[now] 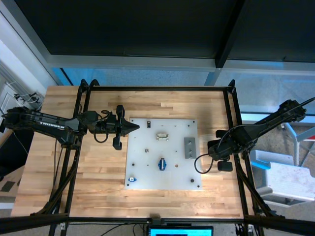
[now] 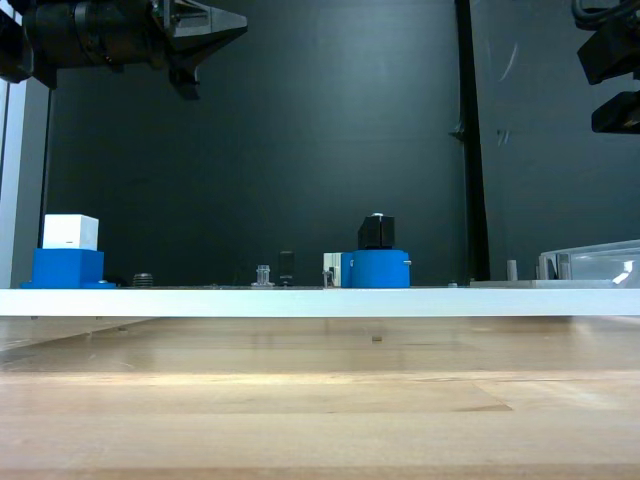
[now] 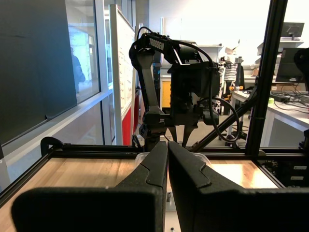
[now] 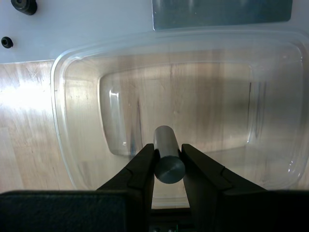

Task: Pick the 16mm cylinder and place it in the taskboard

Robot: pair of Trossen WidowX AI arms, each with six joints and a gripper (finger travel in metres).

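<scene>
- Cylinder (image 4: 168, 157): clamped between my right gripper (image 4: 166, 151) fingers, axis along the fingers, flat end face toward the wrist camera.
- Right fingers: closed down to the cylinder's width, one pad on each side of it. Grip looks centred, no visible tilt.
- Below it: clear tray (image 4: 77, 72), nothing else visible in it. Low view puts the right gripper high above the table, so I judge the cylinder is clear of the tray.
- Taskboard (image 1: 147, 167): starts just past the tray's far rim, with the grey block (image 4: 222, 12) on its near edge. The cylinder is beside the board, not over it.
- Left gripper (image 1: 134, 127): hangs high over the board's left edge, pointing inward. Fingers pressed together, holding nothing. Looks parked.
- Progress: pick done. Left to do: carry inward over the board, line up with the target hole, lower, release.
- Can't tell which hole takes the cylinder.
- Risk, as I judge it: the cylinder points along the fingers, so the wrist has to aim straight down at the hole.
</scene>
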